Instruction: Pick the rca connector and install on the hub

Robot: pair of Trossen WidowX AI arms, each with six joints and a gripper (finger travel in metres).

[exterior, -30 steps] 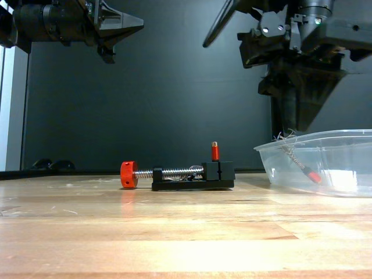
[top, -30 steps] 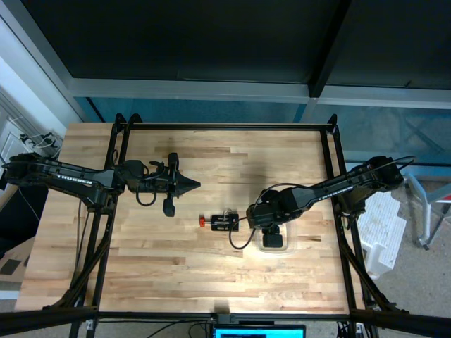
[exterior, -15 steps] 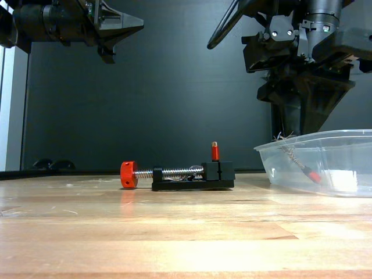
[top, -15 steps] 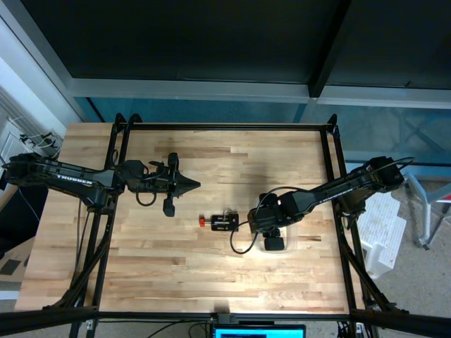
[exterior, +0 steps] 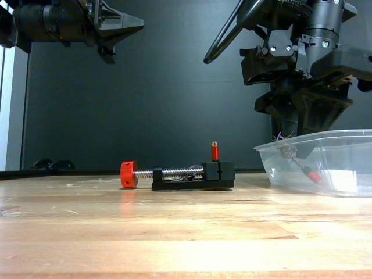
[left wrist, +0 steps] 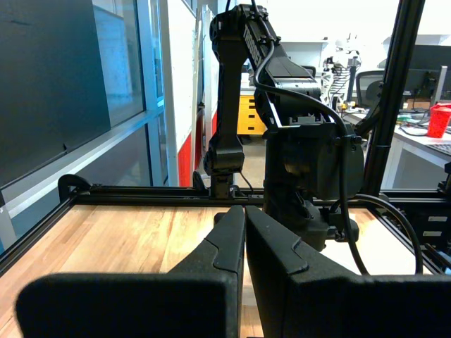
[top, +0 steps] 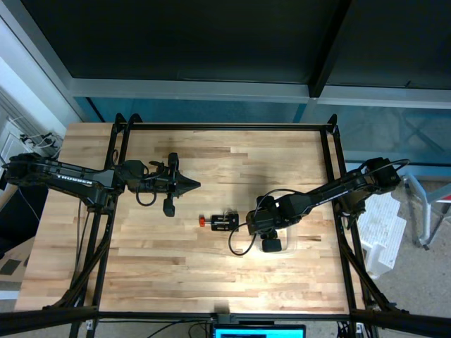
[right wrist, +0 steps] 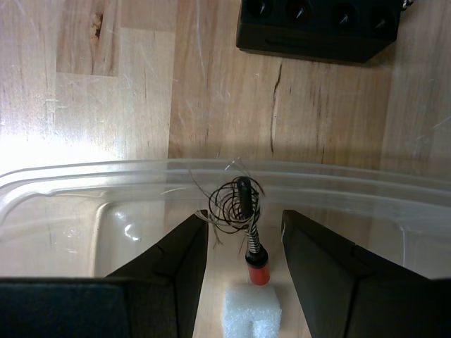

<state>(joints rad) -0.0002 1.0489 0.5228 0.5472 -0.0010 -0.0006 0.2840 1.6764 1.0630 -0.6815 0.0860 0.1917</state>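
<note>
On the wooden table (top: 176,267), the rca connector (right wrist: 250,231) lies inside the clear tray (right wrist: 106,177). The right gripper (right wrist: 242,222) hangs over the tray, fingers spread. The hub (top: 224,222) sits near the tray; the left gripper (left wrist: 244,232), pressed together, hovers well apart from it.

Left hand (top: 195,185) hangs high at left, closed; right hand (right wrist: 243,229) points straight down at right, spread apart

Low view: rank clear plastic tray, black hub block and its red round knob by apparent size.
1. Clear plastic tray, though nearer the camera.
2. Black hub block.
3. Red round knob.
Right gripper, open, hangs over the tray; left gripper, shut, parked high left.
</note>
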